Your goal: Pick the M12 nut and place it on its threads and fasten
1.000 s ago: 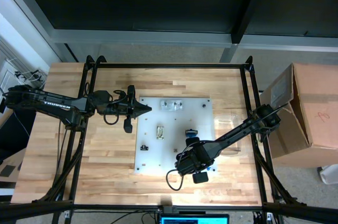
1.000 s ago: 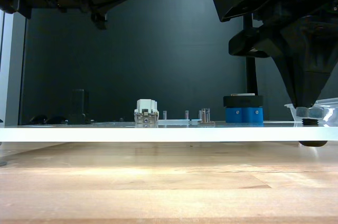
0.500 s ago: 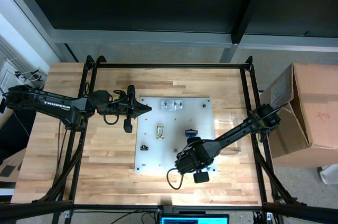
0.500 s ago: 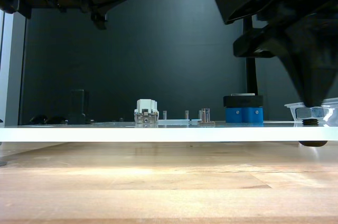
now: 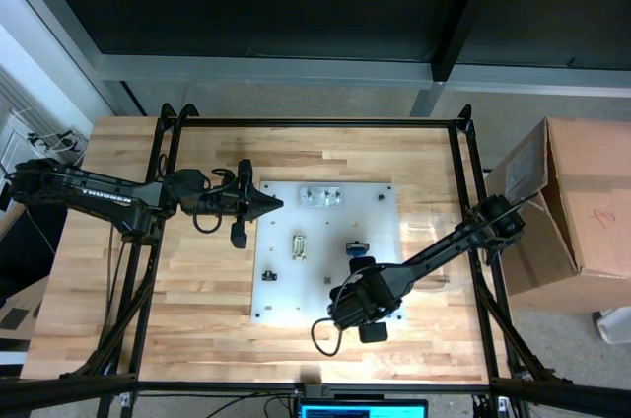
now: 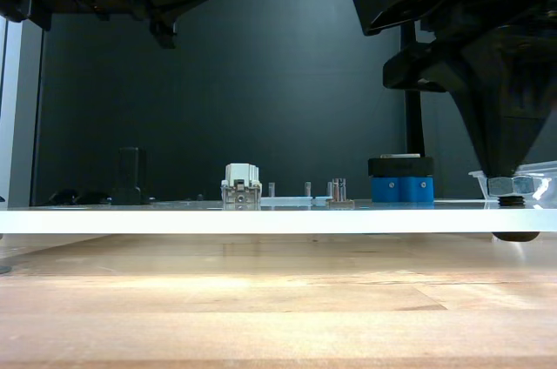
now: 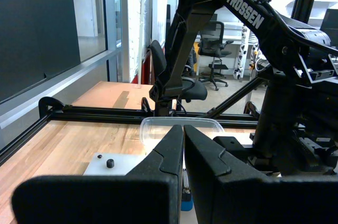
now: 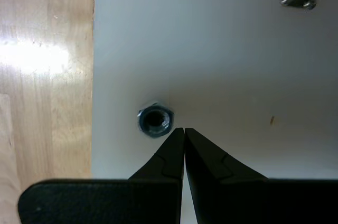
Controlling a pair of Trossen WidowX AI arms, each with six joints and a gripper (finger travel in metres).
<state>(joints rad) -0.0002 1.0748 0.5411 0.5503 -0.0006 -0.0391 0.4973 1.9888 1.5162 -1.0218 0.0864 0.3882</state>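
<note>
Likely fastening: right gripper point(image 8: 184, 130), clenched empty beside the M12 nut point(image 8: 155, 121) on its stud point(image 6: 512, 201), must turn it down; left gripper point(image 5: 271, 203) hovers clenched at the board's point(image 5: 286, 300) left edge.

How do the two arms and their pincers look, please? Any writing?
The left arm and right arm are black with white TROSSEN lettering; black cables loop near each wrist. The left pincer, at the board's left edge, and right pincer, over its near right edge, taper to points.
</note>
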